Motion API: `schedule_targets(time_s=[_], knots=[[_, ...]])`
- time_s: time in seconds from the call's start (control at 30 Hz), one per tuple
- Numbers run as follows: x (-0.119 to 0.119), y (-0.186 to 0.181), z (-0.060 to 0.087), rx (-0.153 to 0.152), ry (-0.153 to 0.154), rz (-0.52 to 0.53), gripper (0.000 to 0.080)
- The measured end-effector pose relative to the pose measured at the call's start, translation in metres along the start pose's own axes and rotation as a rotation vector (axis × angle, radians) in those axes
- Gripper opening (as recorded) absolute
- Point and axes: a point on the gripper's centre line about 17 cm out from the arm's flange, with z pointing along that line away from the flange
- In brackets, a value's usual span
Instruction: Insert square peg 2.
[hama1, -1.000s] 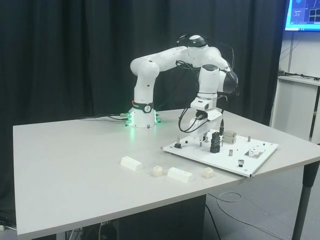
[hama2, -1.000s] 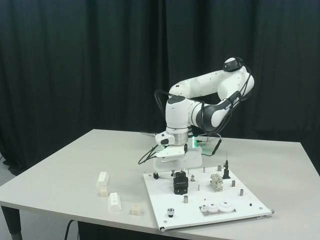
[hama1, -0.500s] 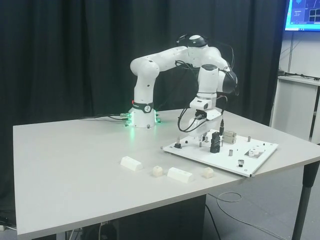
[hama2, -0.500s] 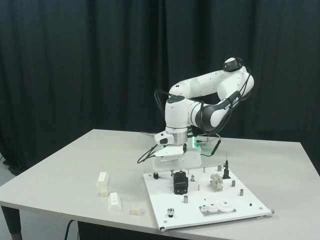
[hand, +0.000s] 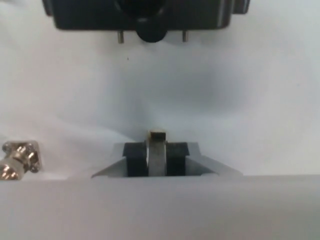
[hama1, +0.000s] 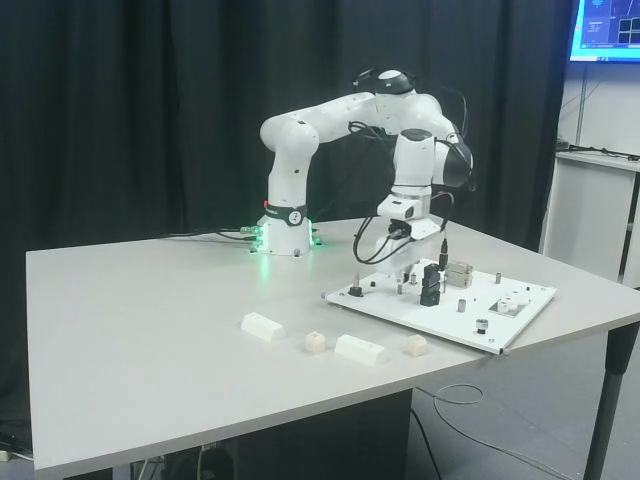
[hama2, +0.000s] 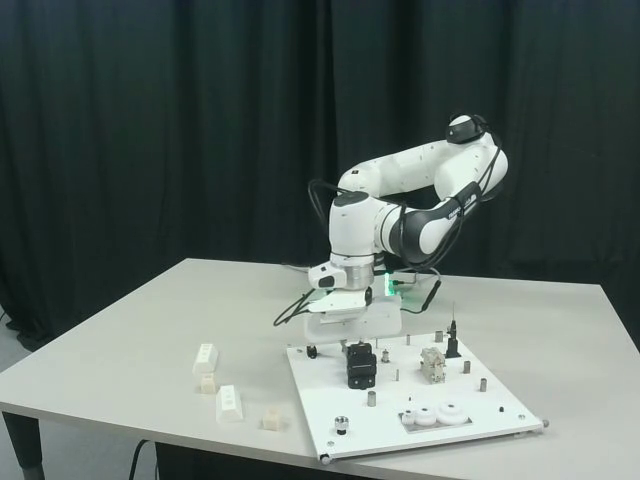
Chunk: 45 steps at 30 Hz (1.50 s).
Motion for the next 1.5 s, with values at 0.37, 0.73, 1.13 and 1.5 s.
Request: schedule_targets(time_s=[0.37,0.73,1.13,1.5], knots=[[0.0037,-0.0016,-0.0010,-0.019,0.013,-0.012,0.0077],[-0.0020,-0.0021,0.0007,-0.037,0.013,-0.019,0.0077],[-0.0050,-0.0059,0.0009,-0.045,0.017,-0.025,0.0077],[-0.0050,-0.0064,0.0010,-0.052,0.024,-0.025,0.0077]])
